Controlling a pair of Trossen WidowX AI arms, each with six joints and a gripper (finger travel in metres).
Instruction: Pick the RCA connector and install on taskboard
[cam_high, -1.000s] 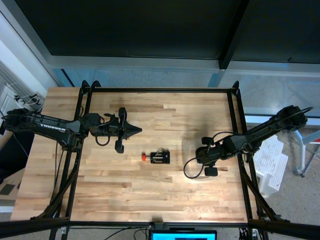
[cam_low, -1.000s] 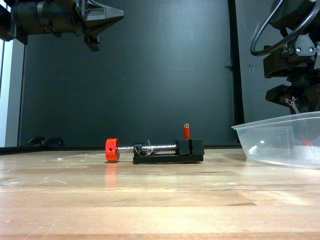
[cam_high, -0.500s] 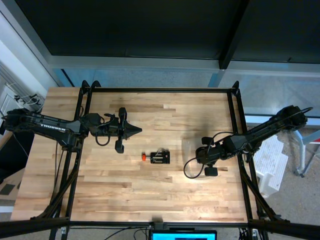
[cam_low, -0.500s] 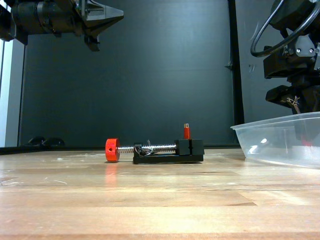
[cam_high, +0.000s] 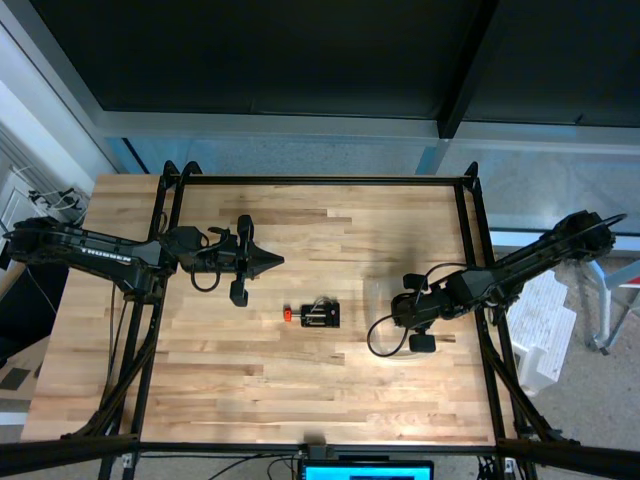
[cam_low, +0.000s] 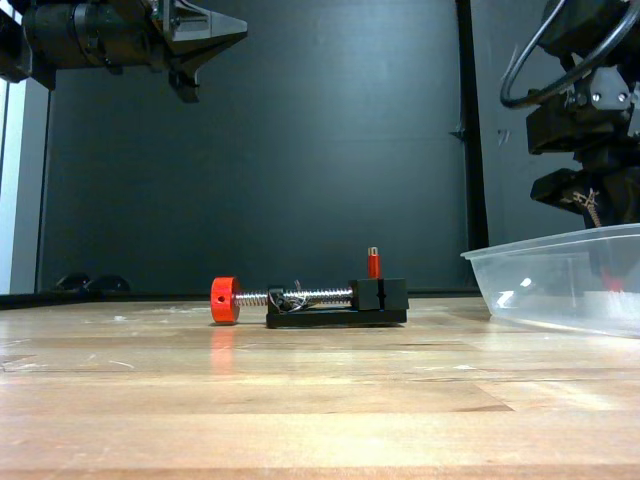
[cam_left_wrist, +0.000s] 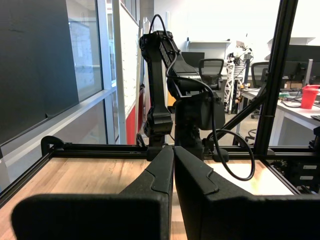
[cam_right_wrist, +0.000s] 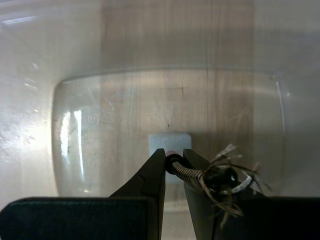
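The taskboard is a small black block in the middle of the table. In the low view the taskboard shows a red knob on a silvery screw and a short upright red stub. My right gripper points down into a clear plastic tray and is shut on the RCA connector, which has a springy metal sleeve and frayed strands. From above, the right gripper is right of the taskboard. My left gripper hovers shut, high and to the board's back left.
The clear tray stands on the table at the right, with the right gripper reaching into it. A small white piece lies on the tray floor under the fingertips. Black frame rails border the table.
The clear tray has shifted very slightly. Both arms stay about where they were.
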